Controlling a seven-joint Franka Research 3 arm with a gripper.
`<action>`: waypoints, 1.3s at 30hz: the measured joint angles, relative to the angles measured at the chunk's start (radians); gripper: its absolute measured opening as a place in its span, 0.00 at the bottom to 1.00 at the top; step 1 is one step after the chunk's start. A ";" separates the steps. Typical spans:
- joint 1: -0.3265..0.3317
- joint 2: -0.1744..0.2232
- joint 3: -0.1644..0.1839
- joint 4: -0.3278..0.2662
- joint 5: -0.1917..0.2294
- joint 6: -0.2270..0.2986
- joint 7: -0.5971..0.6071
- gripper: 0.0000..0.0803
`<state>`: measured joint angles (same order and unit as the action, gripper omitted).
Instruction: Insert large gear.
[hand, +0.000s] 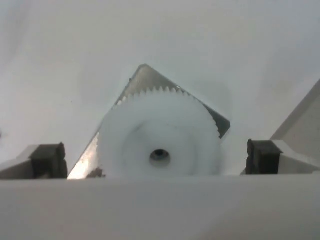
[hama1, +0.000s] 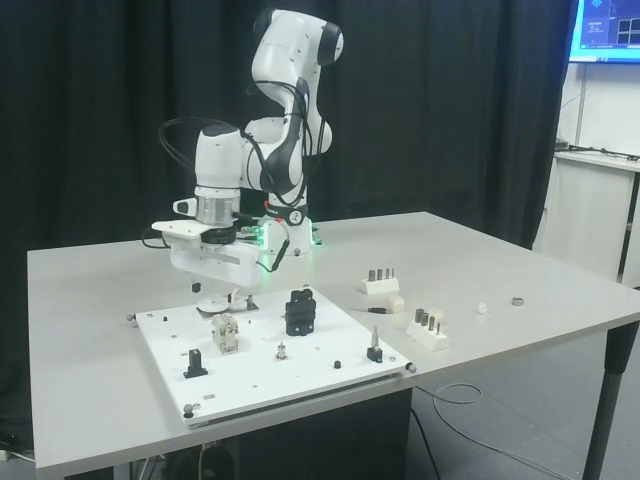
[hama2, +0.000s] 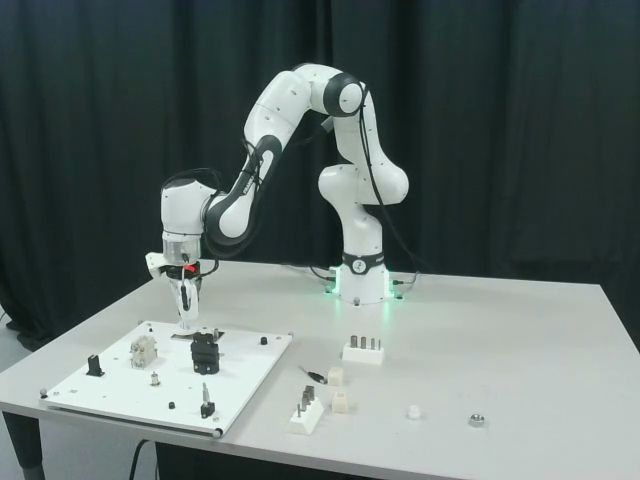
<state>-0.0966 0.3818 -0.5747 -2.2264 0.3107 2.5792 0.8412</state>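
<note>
The white assembly board lies on the near left part of the grey tabletop. At the board's left end a small black post stands upright, and just to its right sits a small white block fixture. Behind that fixture, at the board's far edge, the white arm reaches down so that the jaws hang directly over the large gear. In the wrist view the white gear lies flat on a grey metal plate, its toothed rim clear and a dark hole in its hub; the two black pads stand spread wide, one on each side of the gear and apart from its rim, gripping nothing. Whether a shaft fills the hub hole cannot be told. Further right on the board stands a black block fixture, with a small pin in front of it and a short black peg near the right corner. Off the board to the right, two white holders with grey pegs rest on the tabletop, then a small white piece and a dark ring well apart from the board
</note>
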 joint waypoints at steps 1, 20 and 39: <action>0.000 0.000 0.000 0.000 0.001 0.000 -0.001 1.00; -0.004 0.011 0.000 -0.008 0.010 0.004 -0.039 0.87; -0.004 0.016 0.005 -0.007 0.038 0.010 -0.043 0.41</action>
<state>-0.1011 0.3975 -0.5695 -2.2338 0.3483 2.5895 0.7978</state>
